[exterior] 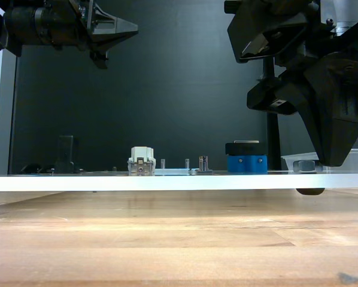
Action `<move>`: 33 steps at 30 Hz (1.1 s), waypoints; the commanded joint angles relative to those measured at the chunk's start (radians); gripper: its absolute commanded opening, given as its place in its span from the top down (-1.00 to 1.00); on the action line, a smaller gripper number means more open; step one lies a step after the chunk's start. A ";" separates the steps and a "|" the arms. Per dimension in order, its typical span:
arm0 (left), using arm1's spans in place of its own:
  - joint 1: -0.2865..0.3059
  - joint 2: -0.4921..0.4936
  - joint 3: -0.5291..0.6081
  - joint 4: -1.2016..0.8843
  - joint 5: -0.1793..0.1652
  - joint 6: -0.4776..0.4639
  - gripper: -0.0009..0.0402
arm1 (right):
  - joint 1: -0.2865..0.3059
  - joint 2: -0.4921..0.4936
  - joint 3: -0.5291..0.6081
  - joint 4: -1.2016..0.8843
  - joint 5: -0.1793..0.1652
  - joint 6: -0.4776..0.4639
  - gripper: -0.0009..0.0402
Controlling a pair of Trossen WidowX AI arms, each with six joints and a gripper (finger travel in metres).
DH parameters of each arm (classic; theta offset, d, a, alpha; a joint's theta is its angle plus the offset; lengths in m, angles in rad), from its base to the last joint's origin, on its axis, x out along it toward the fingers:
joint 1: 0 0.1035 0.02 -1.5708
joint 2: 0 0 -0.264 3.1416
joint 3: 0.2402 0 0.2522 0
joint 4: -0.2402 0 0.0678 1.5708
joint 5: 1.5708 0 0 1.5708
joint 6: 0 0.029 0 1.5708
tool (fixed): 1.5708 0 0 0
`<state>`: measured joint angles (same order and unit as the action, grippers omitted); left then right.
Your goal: Unfasten the M12 fastener and place in the container
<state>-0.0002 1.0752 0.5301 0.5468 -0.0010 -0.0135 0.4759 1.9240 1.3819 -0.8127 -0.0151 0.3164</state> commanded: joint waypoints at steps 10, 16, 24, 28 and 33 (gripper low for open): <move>0.000 0.000 0.000 0.000 0.000 0.000 0.96 | 0.000 -0.005 0.005 -0.058 0.167 0.049 0.96; 0.000 0.000 0.000 0.000 0.000 0.000 0.96 | 0.001 -0.018 0.012 -0.090 0.204 0.069 0.96; 0.000 0.000 0.000 0.000 0.000 0.000 0.96 | 0.002 -0.046 0.012 -0.095 0.072 0.065 0.96; 0.000 0.000 0.000 0.000 0.000 0.000 0.96 | 0.003 -0.056 0.012 -0.078 -0.002 0.069 0.96; 0.000 0.000 0.000 0.000 0.000 0.000 0.96 | 0.010 -0.050 0.012 -0.032 -0.039 0.070 0.96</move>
